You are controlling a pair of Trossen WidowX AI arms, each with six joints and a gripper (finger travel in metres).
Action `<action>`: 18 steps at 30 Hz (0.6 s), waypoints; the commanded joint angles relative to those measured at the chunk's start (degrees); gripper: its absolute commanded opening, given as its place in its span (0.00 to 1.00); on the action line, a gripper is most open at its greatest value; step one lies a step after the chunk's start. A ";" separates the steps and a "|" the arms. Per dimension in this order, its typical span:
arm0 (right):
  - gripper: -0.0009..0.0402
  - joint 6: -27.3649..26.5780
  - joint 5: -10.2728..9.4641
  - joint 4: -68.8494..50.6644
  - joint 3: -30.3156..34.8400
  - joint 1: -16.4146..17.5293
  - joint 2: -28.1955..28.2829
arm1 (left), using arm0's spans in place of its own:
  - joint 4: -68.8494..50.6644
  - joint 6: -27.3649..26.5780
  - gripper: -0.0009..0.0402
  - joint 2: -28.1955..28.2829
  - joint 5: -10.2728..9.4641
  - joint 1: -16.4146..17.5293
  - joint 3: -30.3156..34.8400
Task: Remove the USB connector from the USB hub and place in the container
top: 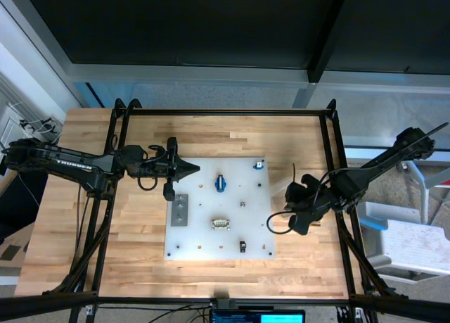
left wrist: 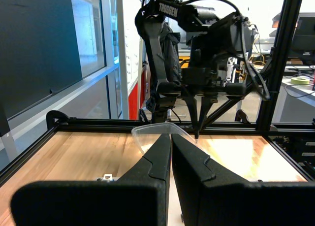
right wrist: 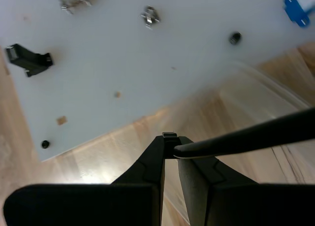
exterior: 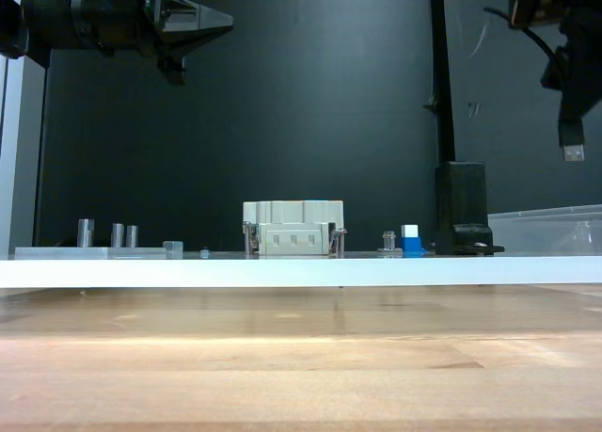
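Note:
My right gripper [right wrist: 170,142] is shut on the USB connector [right wrist: 170,136], whose thin black cable [right wrist: 246,135] trails off sideways. In the low view the connector [exterior: 570,136] hangs plug-down, high above the table, over the clear pale container [exterior: 546,227]. The container's rim [right wrist: 268,85] lies on the wood just off the white board's right edge. The USB hub [top: 242,246], a small black block, stands on the board near its front edge, apart from the connector. My left gripper [top: 191,169] is shut and empty, held high over the board's back left corner.
The white board [top: 204,217] carries a grey block with pegs [top: 181,212], a cream oblong connector [top: 221,224], a blue clip [top: 220,183] and small fittings. A black frame [top: 330,147] rings the table. The right arm's thicker black cable [top: 278,223] loops by its gripper.

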 commanded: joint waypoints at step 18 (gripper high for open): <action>0.02 24.61 0.22 0.02 -10.19 -0.09 -5.92 | 0.00 0.02 0.02 0.02 0.02 0.02 0.00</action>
